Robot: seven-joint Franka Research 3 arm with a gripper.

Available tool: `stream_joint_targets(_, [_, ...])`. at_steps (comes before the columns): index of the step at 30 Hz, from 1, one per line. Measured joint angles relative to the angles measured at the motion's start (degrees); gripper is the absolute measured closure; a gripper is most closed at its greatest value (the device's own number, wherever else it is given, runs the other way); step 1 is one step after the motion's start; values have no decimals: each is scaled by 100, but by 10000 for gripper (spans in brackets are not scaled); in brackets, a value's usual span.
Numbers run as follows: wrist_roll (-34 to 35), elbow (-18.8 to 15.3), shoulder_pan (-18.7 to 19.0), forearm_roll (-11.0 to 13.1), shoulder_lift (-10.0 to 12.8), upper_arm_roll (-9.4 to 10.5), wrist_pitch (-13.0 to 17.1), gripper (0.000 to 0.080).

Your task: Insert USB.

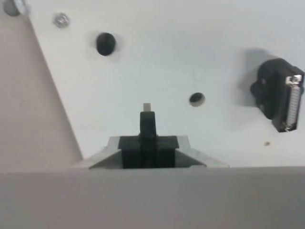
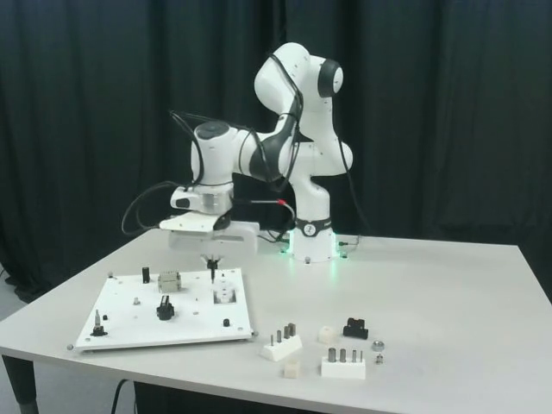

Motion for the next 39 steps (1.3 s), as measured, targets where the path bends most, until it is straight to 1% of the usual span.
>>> stream_joint_targets(4, [-235,-250,-148,-36,-183,-4,241,738])
stream_joint_targets(9, [-488,-502,-301,-115,-377,-38,469,738])
stream_joint_targets(16, [-900,-776,-445,-305,-586,-186,685,738])
stream_joint_targets(23, [-1487,-975,-553,-511,-729,-429,774,738])
stream_joint_targets(33, [-2370,-1213,-696,-685,-900,-806,828,738])
stream_joint_targets(39, [-2996,-1393,-764,-755,-995,-1066,947,738])
